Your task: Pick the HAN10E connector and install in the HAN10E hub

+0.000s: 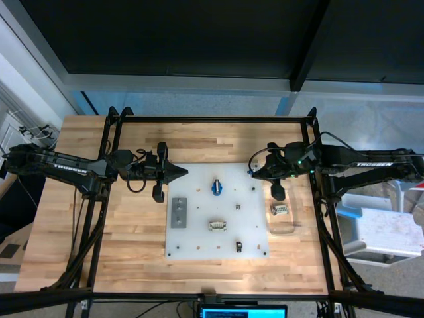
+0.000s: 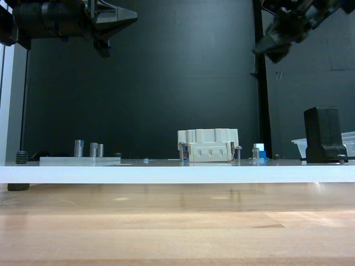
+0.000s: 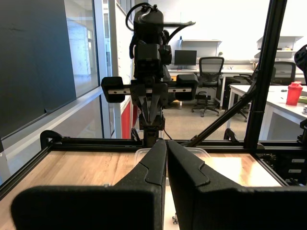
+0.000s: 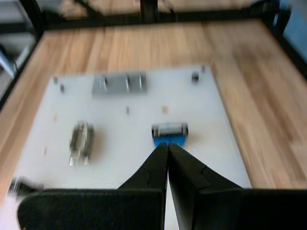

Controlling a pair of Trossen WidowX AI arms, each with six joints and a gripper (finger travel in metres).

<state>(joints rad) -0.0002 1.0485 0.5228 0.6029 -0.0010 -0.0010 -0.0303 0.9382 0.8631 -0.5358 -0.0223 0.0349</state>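
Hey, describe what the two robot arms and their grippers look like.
The left arm and right arm are matte black with white TROSSEN lettering and looping black cables near the wrists. The left gripper, above the white plate's left edge, and the right gripper, above its right side, have black wedge-shaped fingers tapering to points.

We count two grippers: the left gripper at the left edge of the plate, the right gripper above its right side. We find one plate, one connector, one hub, one blue part, one grey block, two black parts and one tray.
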